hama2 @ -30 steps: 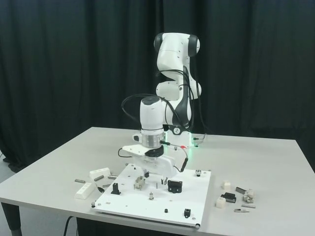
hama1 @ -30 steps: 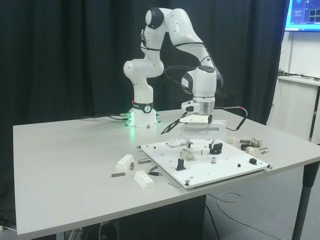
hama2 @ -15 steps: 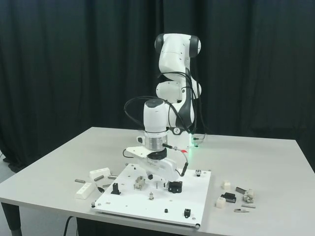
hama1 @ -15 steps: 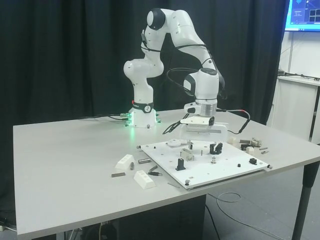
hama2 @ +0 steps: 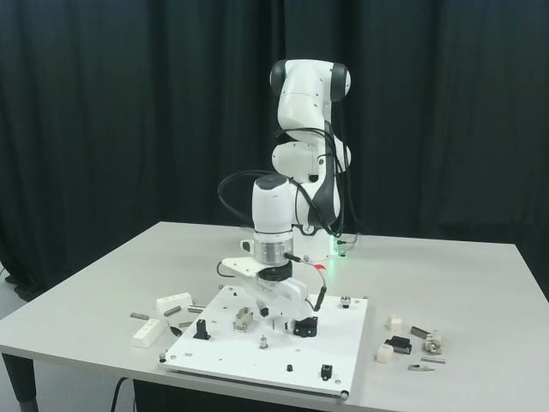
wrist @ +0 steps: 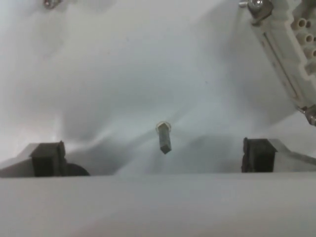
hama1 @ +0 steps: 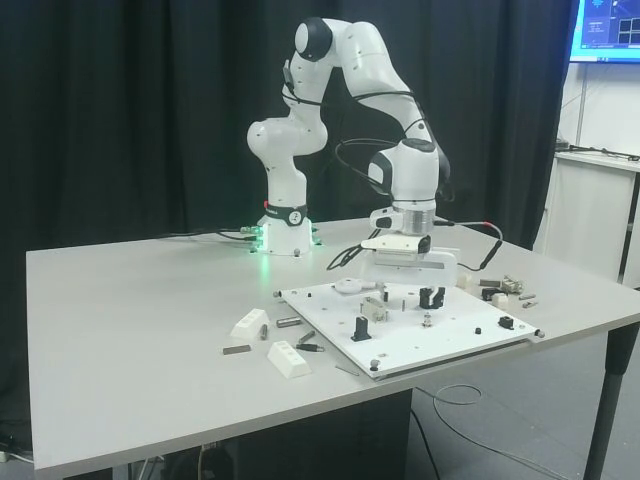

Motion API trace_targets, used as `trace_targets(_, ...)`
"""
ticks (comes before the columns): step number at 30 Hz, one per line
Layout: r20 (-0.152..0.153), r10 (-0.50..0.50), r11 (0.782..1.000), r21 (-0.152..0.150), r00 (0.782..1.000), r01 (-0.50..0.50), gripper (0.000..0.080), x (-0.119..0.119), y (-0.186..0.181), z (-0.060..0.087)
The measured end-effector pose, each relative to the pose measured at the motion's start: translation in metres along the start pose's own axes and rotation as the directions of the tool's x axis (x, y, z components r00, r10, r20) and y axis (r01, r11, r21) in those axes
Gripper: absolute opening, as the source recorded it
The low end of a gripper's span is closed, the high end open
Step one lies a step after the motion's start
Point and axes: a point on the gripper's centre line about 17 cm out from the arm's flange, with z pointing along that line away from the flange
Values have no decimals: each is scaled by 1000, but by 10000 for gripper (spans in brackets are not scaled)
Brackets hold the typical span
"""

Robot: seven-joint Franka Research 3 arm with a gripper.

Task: Remove square peg 1.

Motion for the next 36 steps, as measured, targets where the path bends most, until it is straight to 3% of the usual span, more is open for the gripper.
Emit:
trace_targets(3, -2, 1, 1000, -1, 1000, -1, 800, 1, 1, 1)
trace_targets(4, -2, 1, 1000, -1, 1000, -1, 711, 1, 1, 1)
trace_targets(12, -7, 2, 1000, -6, 1000, -2, 711, 6, 7, 0)
trace_targets(13, -7, 3, 1000, -6, 1000, -3, 360, 6, 7, 0)
trace_targets(18, -10, 0, 1000, -9, 1000, 0, 360, 10, 12, 0)
trace_targets(19, -10, -2, 1000, -8, 1000, 2, 158, 10, 11, 0)
trace_targets(24, -13, -12, 1000, -4, 1000, 12, 158, 9, 6, -2)
trace_targets(25, -13, -15, 1000, -4, 1000, 15, 38, 9, 6, -2)
trace_targets(36, -13, -63, 998, -4, 998, 63, 37, 9, 5, -2)
